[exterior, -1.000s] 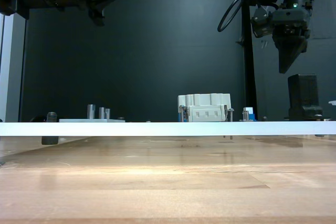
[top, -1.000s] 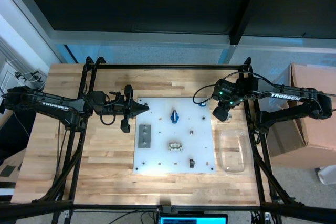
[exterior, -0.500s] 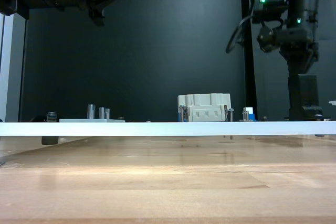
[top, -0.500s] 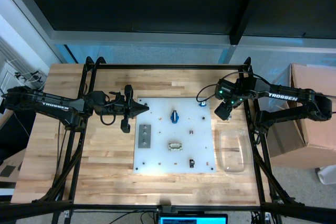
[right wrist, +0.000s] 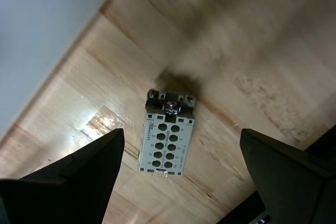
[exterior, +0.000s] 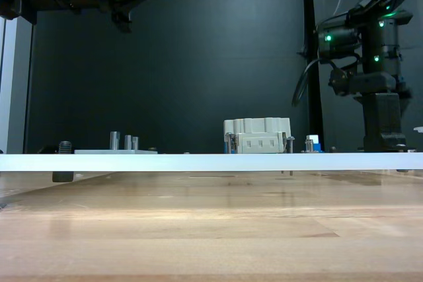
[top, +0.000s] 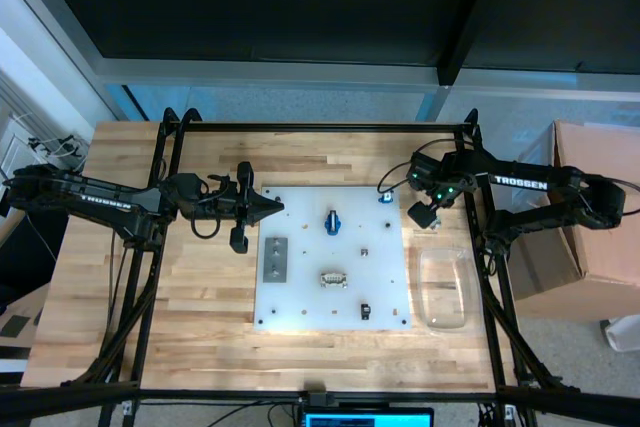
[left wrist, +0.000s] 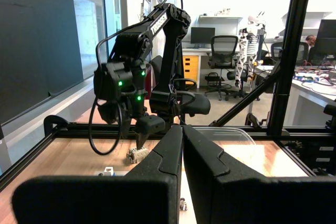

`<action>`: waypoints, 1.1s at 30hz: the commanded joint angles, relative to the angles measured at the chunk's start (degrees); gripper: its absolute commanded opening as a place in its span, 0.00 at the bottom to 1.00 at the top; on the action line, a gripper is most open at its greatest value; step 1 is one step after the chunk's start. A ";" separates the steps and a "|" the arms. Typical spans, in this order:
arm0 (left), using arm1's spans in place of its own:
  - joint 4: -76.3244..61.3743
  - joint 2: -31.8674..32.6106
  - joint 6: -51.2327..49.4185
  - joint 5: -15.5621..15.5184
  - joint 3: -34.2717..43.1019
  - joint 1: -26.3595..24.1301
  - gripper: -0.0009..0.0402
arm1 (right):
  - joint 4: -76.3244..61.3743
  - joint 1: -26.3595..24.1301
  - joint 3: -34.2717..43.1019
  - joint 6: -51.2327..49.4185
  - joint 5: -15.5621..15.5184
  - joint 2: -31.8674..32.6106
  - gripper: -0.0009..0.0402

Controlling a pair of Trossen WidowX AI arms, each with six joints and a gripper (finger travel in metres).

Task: Remove the HAN10E connector from the taskboard and place in the container

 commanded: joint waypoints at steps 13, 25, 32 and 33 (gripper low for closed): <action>0.00 0.02 0.00 0.02 0.02 0.02 0.02 | 7.43 0.20 -6.62 2.78 -3.93 2.56 0.61; 0.00 0.02 0.00 0.02 0.02 0.02 0.02 | 7.08 0.70 -6.60 2.89 -4.07 1.90 0.14; 0.00 0.02 0.00 0.02 0.02 0.02 0.02 | 0.98 2.73 -2.25 4.20 -3.80 -1.27 0.04; 0.00 0.02 0.00 0.02 0.02 0.00 0.02 | -0.11 3.28 -1.25 4.66 -3.65 -1.88 0.04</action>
